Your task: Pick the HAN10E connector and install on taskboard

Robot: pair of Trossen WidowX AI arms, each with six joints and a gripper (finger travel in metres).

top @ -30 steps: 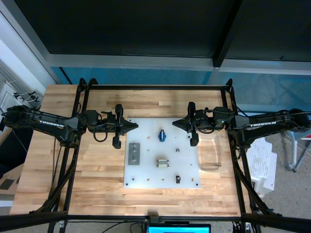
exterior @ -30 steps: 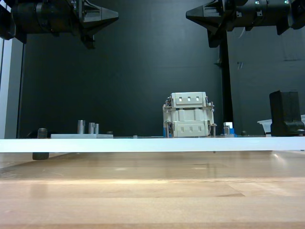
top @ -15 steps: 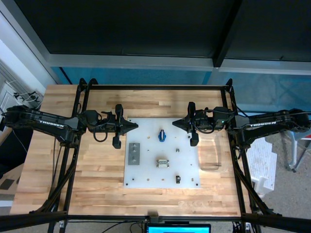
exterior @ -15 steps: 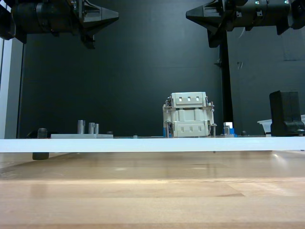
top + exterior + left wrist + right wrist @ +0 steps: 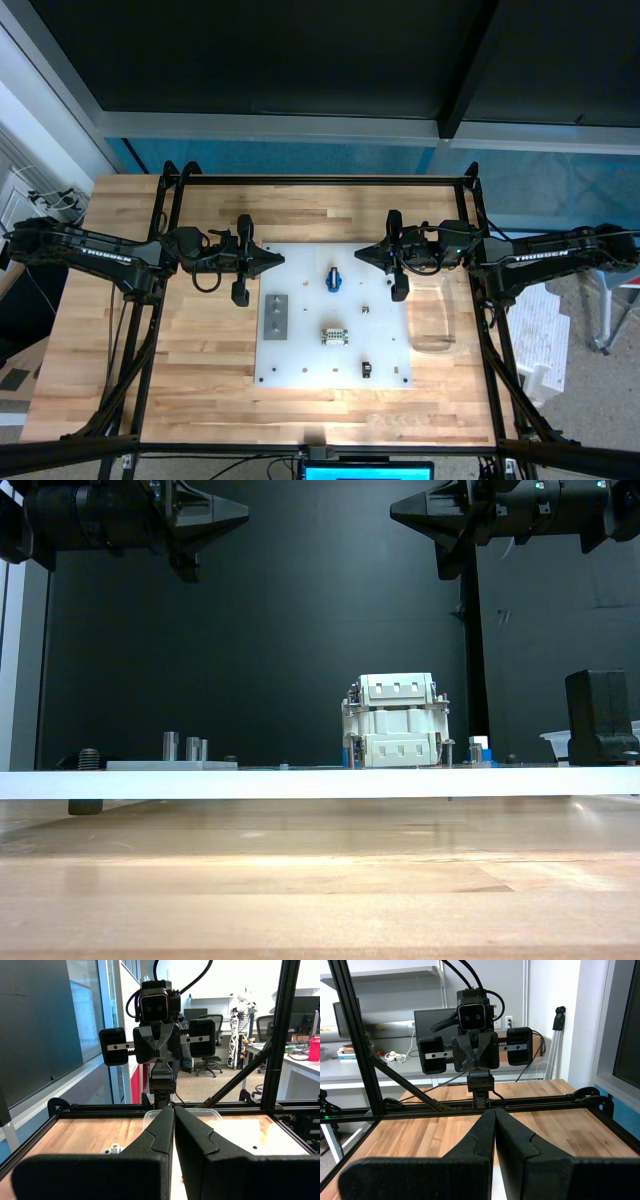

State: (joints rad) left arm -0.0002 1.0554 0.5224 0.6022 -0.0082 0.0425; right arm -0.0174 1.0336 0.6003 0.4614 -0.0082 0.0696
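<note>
**user1:** So, did anything shift compared with a second ago? I can't spot it.

**user2:** Nope, looks identical to me. Left gripper (image 5: 279,259) hangs high above the board (image 5: 300,352), around its far left corner, same spot as before. Its fingers (image 5: 152,1135) are pressed together with nothing between them. Right gripper (image 5: 358,254) mirrors it above the far edge, toward the right, and it hasn't moved either. Its fingers (image 5: 476,1135) are closed on nothing too. The two tips point at each other, well apart.

**user1:** And the connector?

**user2:** Connector (image 5: 334,336) sits upright on the board, roughly mid-board. It's right of the grey block (image 5: 275,318), with the blue part (image 5: 333,279) beyond it and the little black part (image 5: 367,369) nearer and to the right. In the low view it's a pale block stacked on a pale housing, with both grippers way up above it. Hasn't budged. Clear tray (image 5: 432,322) lies on the worktop (image 5: 190,350) just off the board's right edge, under the right arm.
</note>
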